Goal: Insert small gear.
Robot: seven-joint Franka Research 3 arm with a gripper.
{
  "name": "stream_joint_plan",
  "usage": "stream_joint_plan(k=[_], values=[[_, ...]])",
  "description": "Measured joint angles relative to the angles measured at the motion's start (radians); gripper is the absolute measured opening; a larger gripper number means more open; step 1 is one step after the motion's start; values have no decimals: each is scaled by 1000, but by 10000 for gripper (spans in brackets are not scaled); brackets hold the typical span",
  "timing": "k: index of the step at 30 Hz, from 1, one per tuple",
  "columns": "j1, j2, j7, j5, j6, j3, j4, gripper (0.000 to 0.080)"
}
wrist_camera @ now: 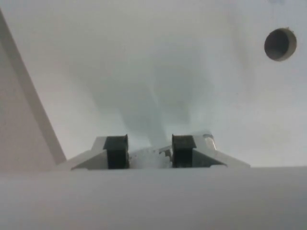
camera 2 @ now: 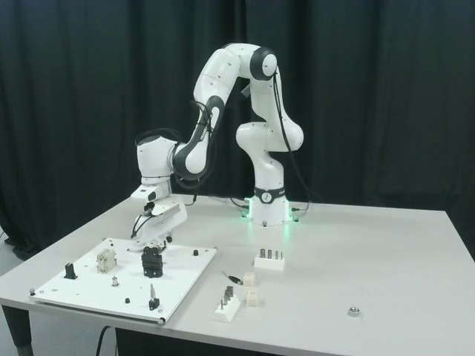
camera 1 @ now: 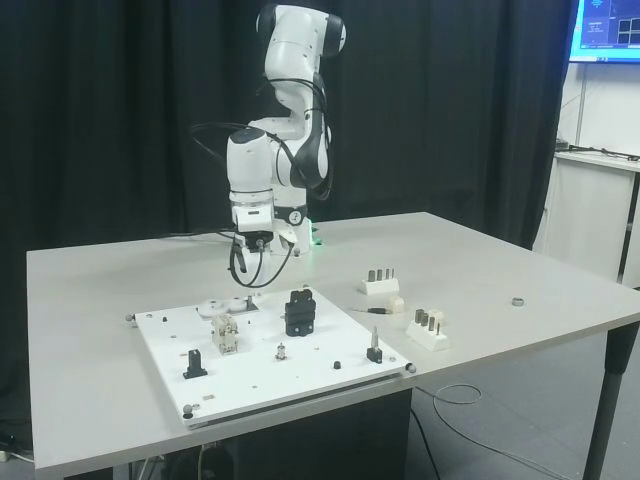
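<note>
Small gear [wrist_camera: 152, 154] shows only in the wrist view, as a pale toothed piece pinched between the two black fingertip pads [wrist_camera: 116, 151] of the gripper [wrist_camera: 149, 152]; both room views are too distant to make it out, so the clenched grasp can be read from the wrist camera alone. That same view also catches one round grey hole [wrist_camera: 280, 44] in the white surface below. The room views give what the wrist camera cannot: one white assembly board [camera 1: 300, 385] lying on the grey table [camera 1: 480, 260], carrying one black block [camera 1: 299, 312] near its middle, one pale fixture [camera 1: 224, 333] beside it and a low black bracket [camera 1: 194, 363] toward the board's front. Off the board stand two white holders with upright pins [camera 2: 269, 260], plus one small ring [camera 2: 354, 311] lying well apart near the table's edge. The white arm [camera 2: 215, 89] rises from its base with a green light [camera 2: 248, 215], bends over at the elbow and reaches down, the gripper [camera 1: 252, 250] pointing at the board's far edge and hanging just above it.
</note>
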Motion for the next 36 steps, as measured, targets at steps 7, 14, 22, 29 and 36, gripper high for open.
stream_joint_plan(k=[7, 14, 22, 29, 36], values=[[1, 0, 0, 0, 2, 0, -1, 191], [1, -2, 0, 0, 2, 0, -2, 191], [1, -9, 1, 0, -4, -3, -3, 191], [1, -17, 1, 0, -12, -9, -3, 191], [1, -18, 1, 0, -12, -11, -4, 191]])
